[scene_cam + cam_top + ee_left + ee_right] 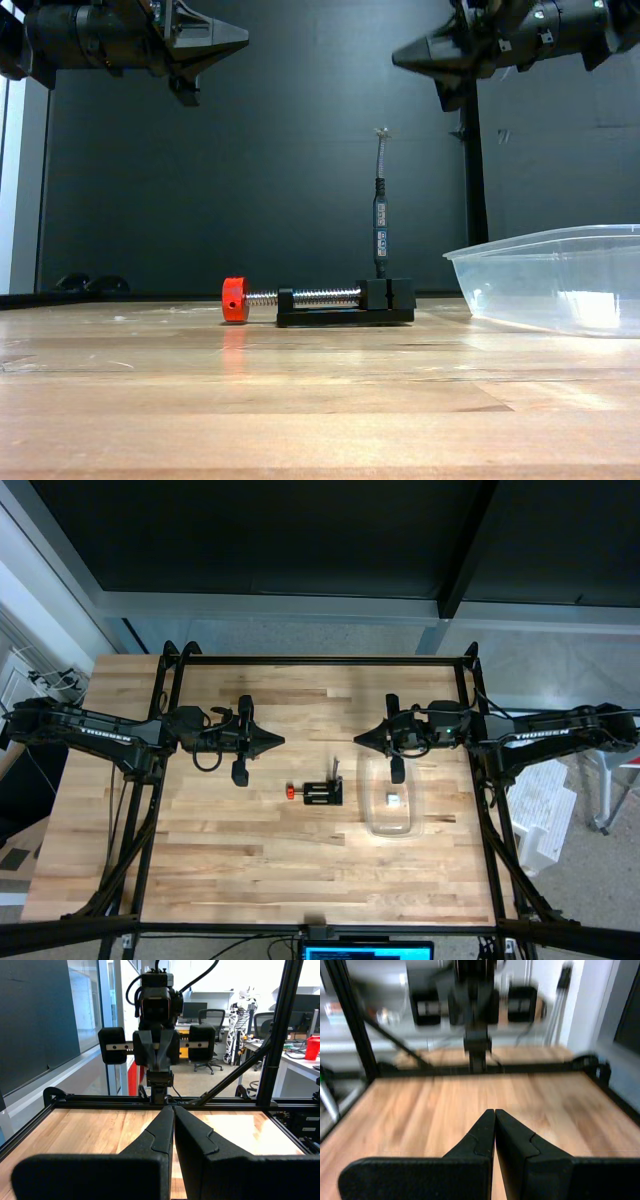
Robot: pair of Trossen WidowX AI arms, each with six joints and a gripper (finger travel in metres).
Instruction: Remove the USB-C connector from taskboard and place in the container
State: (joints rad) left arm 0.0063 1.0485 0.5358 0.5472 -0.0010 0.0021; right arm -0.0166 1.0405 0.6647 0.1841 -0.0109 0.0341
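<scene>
The taskboard (322, 793) is a small black block with a red-orange knob (234, 299), lying at mid table. A thin dark USB-C connector (380, 228) stands upright out of its right end, its cable pointing up. The clear container (391, 798) sits just right of the block, with a small white square piece (394, 799) inside. My left gripper (279, 741) hovers high, left of and behind the block, shut with nothing in it. My right gripper (359, 738) hovers high behind the container, shut too. Both point inward at each other (173, 1110) (494, 1112).
A black metal frame (320, 661) runs around the table's back and sides. Bare wooden tabletop (250, 860) stretches in front of the taskboard and container. The container's wall (560, 280) rises near the right of the low view.
</scene>
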